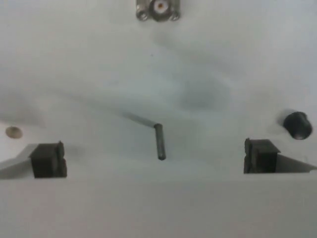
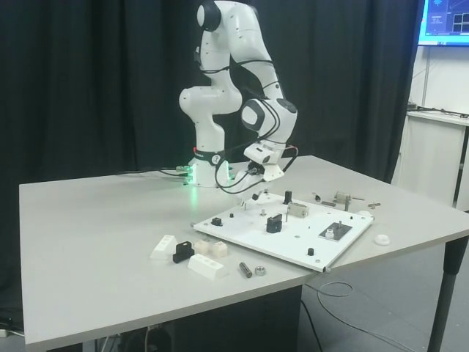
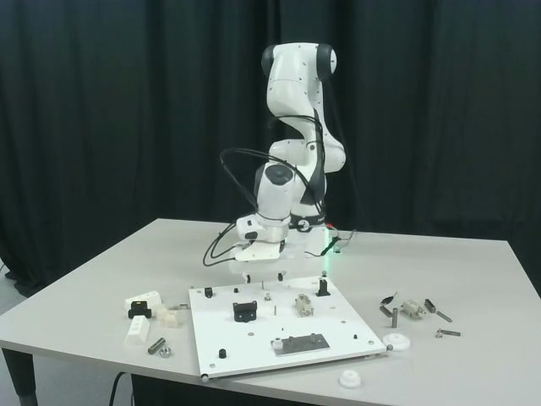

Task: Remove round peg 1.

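Note:
Round peg 1 (image 1: pixel 159 141) is a thin grey pin standing upright in the white board (image 1: pixel 99 74). My gripper (image 1: pixel 153 158) is open, and its two black fingertips (image 1: pixel 48 159) hang wide apart on either side of the pin without touching it. From the first room view, the gripper (image 2: pixel 261 192) hovers just above the board's (image 2: pixel 293 246) far edge, over the small pin (image 2: pixel 261 209). The second room view shows the gripper (image 3: pixel 265 277) low over the board's (image 3: pixel 279 330) back edge.
A metal connector (image 1: pixel 158 9) and a black knob (image 1: pixel 297 125) sit on the board near the pin. Black fixtures (image 2: pixel 275 222) stand further along the board. White blocks (image 2: pixel 205 265) lie on the table beside it, and loose metal parts (image 3: pixel 412 309) lie on the other side.

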{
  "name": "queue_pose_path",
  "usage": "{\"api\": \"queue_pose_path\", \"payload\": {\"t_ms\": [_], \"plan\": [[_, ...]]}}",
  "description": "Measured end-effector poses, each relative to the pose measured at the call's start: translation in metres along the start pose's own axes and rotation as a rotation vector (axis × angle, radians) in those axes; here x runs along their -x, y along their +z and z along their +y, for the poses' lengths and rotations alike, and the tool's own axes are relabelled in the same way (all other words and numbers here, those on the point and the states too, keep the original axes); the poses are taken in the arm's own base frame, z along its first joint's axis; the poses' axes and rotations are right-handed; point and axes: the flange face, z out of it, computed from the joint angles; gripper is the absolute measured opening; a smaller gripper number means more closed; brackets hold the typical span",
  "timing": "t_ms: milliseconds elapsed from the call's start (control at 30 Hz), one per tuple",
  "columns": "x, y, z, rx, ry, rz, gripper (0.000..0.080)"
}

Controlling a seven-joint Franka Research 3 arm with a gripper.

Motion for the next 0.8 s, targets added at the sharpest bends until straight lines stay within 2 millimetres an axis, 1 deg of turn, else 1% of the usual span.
{"api": "queue_pose_path", "payload": {"t_ms": [367, 767, 800], "plan": [[0.0, 0.014, -0.002, -0.001, -0.007, -0.022, 0.08], [-0.001, 0.022, -0.004, -0.006, -0.025, -0.022, 0.08], [-0.001, 0.022, -0.004, -0.006, -0.026, -0.022, 0.07]]}}
